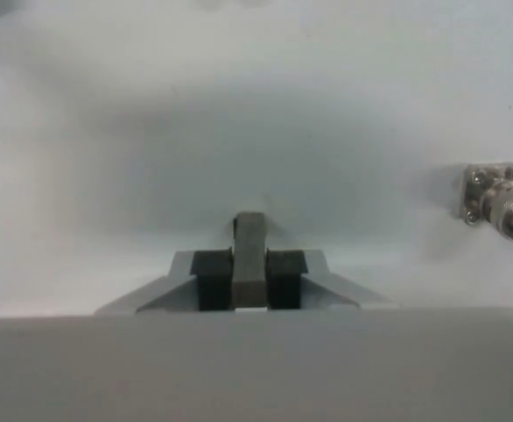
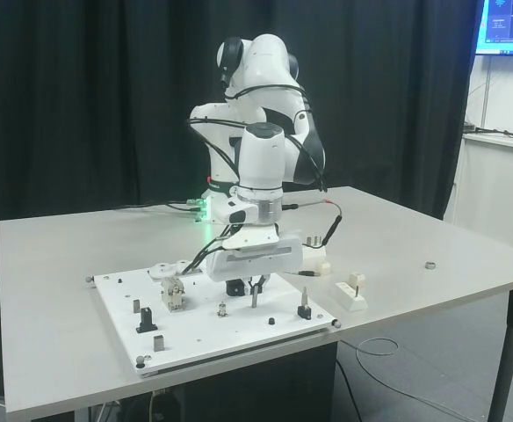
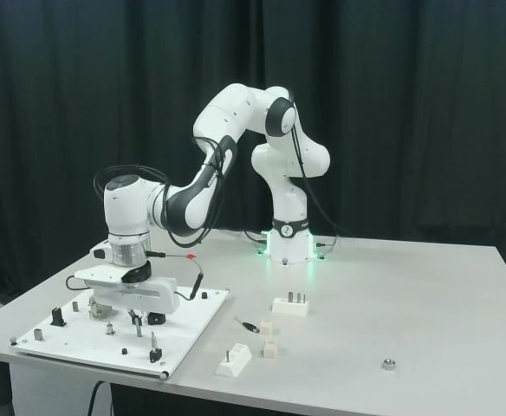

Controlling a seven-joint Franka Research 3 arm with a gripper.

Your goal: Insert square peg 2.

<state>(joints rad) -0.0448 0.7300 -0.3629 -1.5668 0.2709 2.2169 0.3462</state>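
A grey square peg stands upright between my gripper's black pads, and my gripper is shut on it. In the first room view the gripper hangs just over the white board, with the peg pointing down at the board's middle. The second room view shows the same gripper and peg above the board. Whether the peg's tip touches the board cannot be told. No hole is visible under it in the wrist view.
A metal connector is bolted on the board near the peg. Black posts and a metal fixture also stand on the board. White holder blocks and a small nut lie on the grey table.
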